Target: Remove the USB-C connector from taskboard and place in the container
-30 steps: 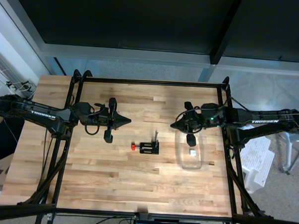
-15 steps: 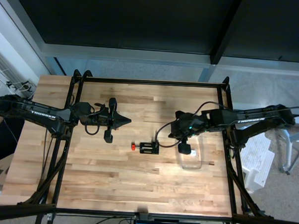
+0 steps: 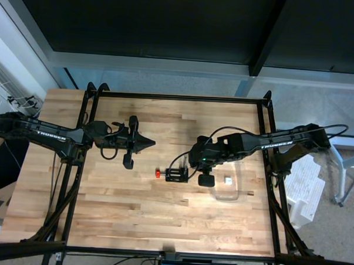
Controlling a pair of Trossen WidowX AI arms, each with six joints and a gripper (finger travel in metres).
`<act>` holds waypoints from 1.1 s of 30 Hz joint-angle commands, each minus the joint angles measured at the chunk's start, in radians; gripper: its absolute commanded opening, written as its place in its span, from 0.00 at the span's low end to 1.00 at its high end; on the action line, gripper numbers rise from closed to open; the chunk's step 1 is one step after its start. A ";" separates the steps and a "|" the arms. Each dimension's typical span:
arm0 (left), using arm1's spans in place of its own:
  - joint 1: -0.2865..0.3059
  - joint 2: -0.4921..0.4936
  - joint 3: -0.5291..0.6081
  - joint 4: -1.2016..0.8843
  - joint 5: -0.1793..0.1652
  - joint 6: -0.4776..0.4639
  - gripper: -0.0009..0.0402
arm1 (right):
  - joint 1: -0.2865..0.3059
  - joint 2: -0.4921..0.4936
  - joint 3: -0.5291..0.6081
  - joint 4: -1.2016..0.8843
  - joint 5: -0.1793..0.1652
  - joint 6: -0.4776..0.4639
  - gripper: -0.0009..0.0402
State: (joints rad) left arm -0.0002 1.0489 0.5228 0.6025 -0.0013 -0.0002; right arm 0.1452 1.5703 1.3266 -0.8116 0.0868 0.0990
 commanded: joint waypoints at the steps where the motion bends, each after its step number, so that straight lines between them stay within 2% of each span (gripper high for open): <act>1: 0.000 0.000 0.000 0.000 0.000 0.000 0.02 | 0.003 0.039 0.035 -0.010 0.003 0.002 0.23; 6: 0.000 0.000 0.000 0.000 0.000 0.000 0.02 | 0.005 0.094 0.079 -0.014 0.002 0.022 0.34; 11: 0.000 0.000 0.000 0.000 0.000 0.000 0.02 | 0.006 0.127 0.090 -0.023 0.001 0.029 0.40; 23: 0.000 0.000 0.000 0.000 0.000 0.000 0.02 | 0.015 0.192 0.090 -0.018 0.003 0.046 0.41; 27: 0.000 0.000 0.000 0.000 0.000 0.000 0.02 | 0.017 0.209 0.090 -0.012 0.026 0.049 0.40; 33: 0.000 0.000 0.000 0.000 0.000 0.000 0.02 | 0.019 0.222 0.090 0.008 0.027 0.048 0.40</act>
